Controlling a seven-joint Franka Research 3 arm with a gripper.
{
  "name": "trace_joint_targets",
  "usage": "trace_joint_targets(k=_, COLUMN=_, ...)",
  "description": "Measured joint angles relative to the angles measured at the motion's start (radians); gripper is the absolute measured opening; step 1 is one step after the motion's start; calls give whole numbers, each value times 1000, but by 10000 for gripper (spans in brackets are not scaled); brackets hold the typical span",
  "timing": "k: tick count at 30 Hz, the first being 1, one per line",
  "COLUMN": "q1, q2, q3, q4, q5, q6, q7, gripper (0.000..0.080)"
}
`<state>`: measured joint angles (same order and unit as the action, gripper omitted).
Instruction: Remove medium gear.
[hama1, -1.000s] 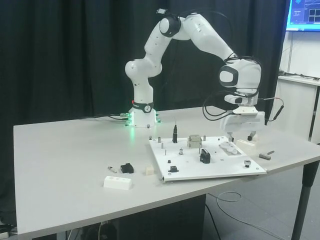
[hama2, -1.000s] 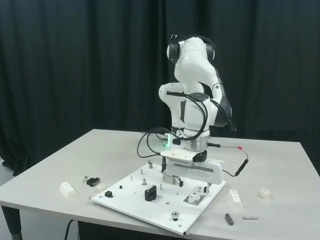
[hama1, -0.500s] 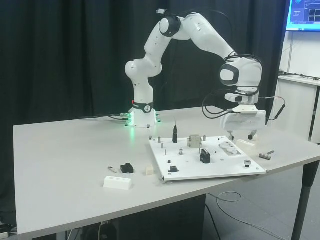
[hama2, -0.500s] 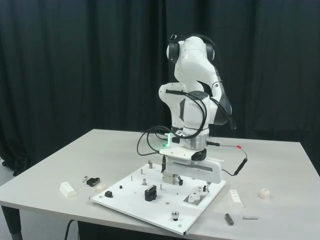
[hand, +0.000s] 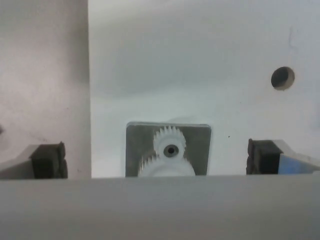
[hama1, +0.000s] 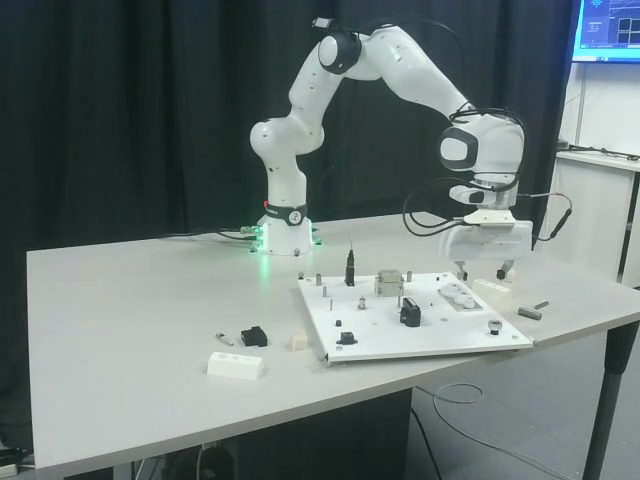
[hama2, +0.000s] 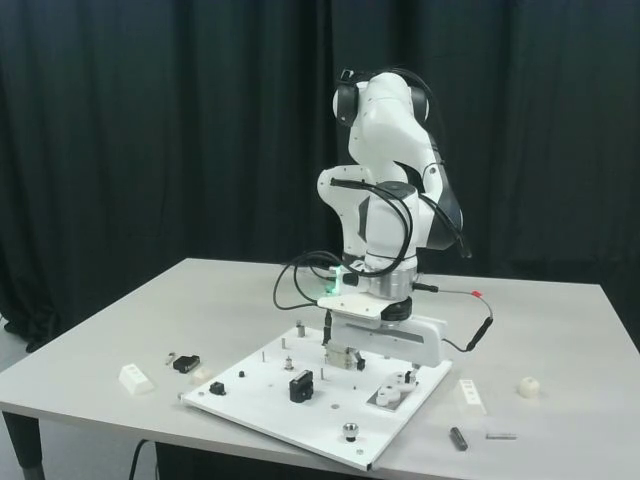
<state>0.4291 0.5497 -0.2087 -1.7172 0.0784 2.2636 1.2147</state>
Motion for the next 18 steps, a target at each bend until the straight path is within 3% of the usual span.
trace_joint_targets(k=11, q1=-1, q2=0, q3=0, q4=0, q5=0, q6=1, q7=17, gripper=800)
trace_joint_targets(k=18, q1=1, q2=0, q3=0, q4=1, q5=-5, q6=5, q7=-66, gripper=800)
